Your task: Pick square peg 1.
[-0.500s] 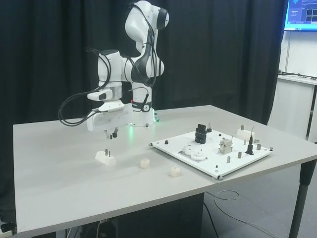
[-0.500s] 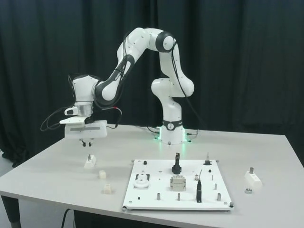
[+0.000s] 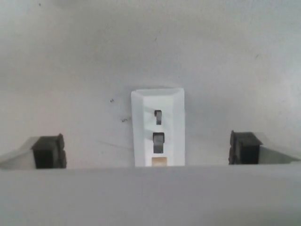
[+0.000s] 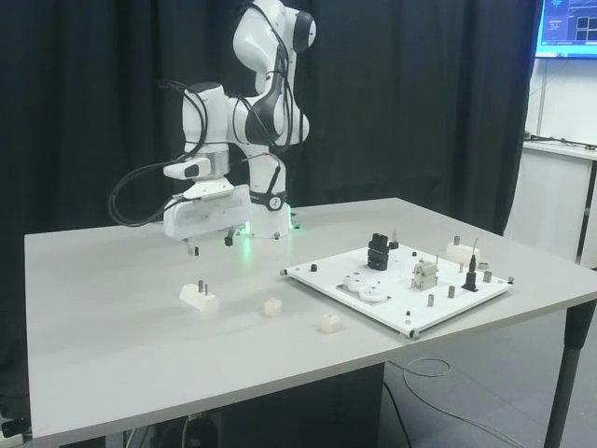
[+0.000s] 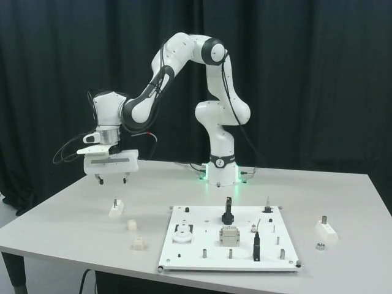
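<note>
A small white holder block point(image 4: 198, 298) lies on the grey table with a thin dark peg point(image 4: 203, 285) standing upright in it. In the wrist view the holder point(image 3: 157, 101) shows two dark pegs in a row, the square peg point(image 3: 158, 142) being the larger. My gripper point(image 4: 210, 245) hangs above the holder, open, with nothing between its fingers. From the second room view the gripper point(image 5: 113, 179) is above the holder point(image 5: 116, 209) and a little behind it. The wrist view has the black fingertips point(image 3: 47, 151) wide apart on either side of the holder.
Two small white blocks point(image 4: 271, 307) point(image 4: 328, 323) lie right of the holder. Further right is a white assembly board point(image 4: 401, 303) carrying several parts. Another white block point(image 5: 325, 230) lies at the table's far right. The arm's base point(image 5: 222, 171) stands behind, lit green.
The gripper has risen away from the holder and its fingers have spread from close together to wide apart. The pegs stay in the holder.
</note>
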Action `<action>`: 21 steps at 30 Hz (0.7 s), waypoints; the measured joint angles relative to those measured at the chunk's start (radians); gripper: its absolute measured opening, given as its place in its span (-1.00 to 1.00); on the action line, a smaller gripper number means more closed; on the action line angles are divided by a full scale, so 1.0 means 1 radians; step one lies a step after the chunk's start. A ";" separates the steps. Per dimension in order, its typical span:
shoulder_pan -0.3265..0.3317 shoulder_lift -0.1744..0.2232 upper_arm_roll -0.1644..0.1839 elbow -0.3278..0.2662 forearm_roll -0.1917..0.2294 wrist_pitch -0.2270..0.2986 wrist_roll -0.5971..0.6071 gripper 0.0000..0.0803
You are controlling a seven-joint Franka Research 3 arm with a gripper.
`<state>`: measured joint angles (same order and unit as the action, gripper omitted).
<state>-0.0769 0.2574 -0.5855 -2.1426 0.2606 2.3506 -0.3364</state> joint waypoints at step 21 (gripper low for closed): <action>0.013 -0.010 0.000 -0.004 -0.062 -0.004 0.101 0.99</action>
<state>-0.0637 0.2473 -0.5854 -2.1462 0.1988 2.3462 -0.2352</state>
